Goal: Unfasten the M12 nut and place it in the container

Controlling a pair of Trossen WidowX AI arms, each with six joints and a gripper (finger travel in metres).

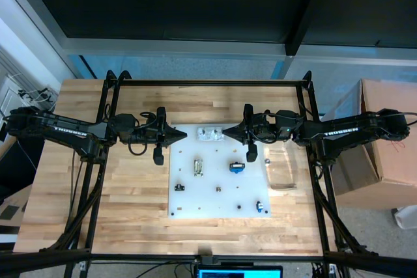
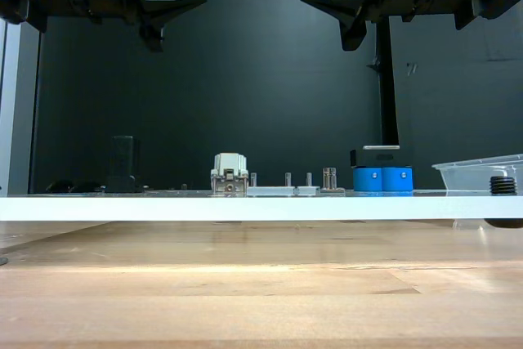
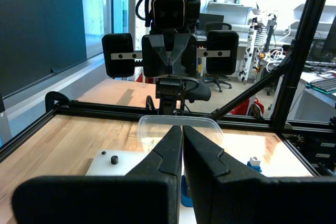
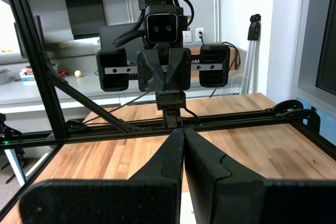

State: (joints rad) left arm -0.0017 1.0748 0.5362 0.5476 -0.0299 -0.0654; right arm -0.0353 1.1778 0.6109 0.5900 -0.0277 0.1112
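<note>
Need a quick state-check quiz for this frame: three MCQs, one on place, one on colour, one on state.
1. Where are the left gripper and right gripper?
A) resting on the table
B) raised over the far edge of the board, tips facing
C) inside the container

2. In the low view, what colour are the blocks left of the stud?
A) red
B) blue
C) green

3. State of the stud?
A) ribs bare, no nut on it
B) nut on top
C) nut run fully down

Answers: B, both hang high in the low view, shut; B, they are plainly blue; A, its ribs show; where the M12 nut lies I cannot tell.
</note>
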